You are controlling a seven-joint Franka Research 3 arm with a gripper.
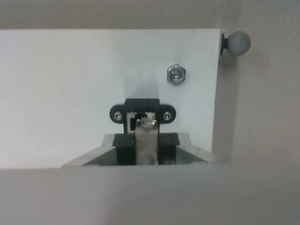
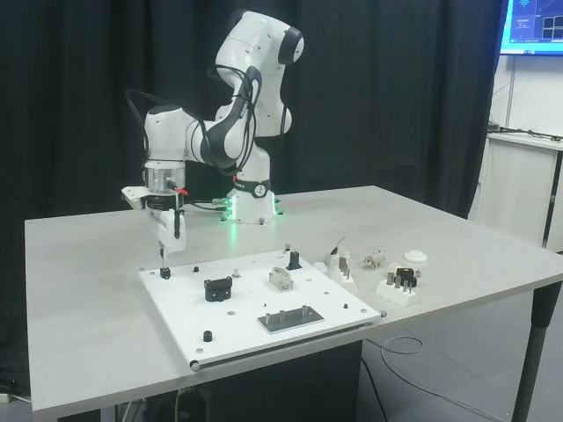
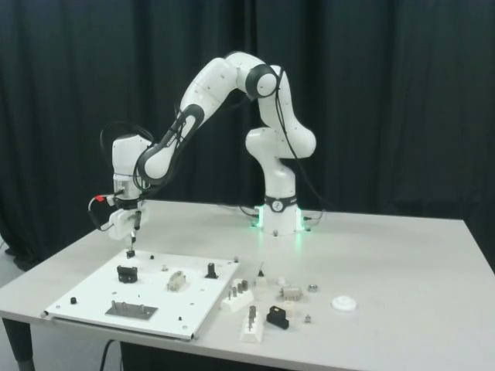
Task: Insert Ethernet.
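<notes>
My gripper (image 1: 146, 152) is shut on a grey Ethernet plug (image 1: 146, 133), which sticks out between the black finger pads (image 1: 124, 149). In the wrist view the plug's tip lines up with the opening of the black Ethernet socket (image 1: 143, 114), which is screwed to the white board (image 1: 61, 93). In the room views the gripper (image 2: 165, 246) (image 3: 133, 224) hangs above the board's far left corner. The socket (image 2: 218, 288) (image 3: 127, 273) sits a short way in front of it on the board (image 2: 255, 338). Whether the plug touches the socket cannot be seen.
A metal nut (image 1: 176, 74) is beside the socket, and a grey ball foot (image 1: 239, 43) is at the board's corner. The board also carries a black upright part (image 2: 294, 259), a grey block (image 2: 281, 279) and a metal plate with pegs (image 2: 286, 318). White holders (image 2: 400, 286) lie to its right.
</notes>
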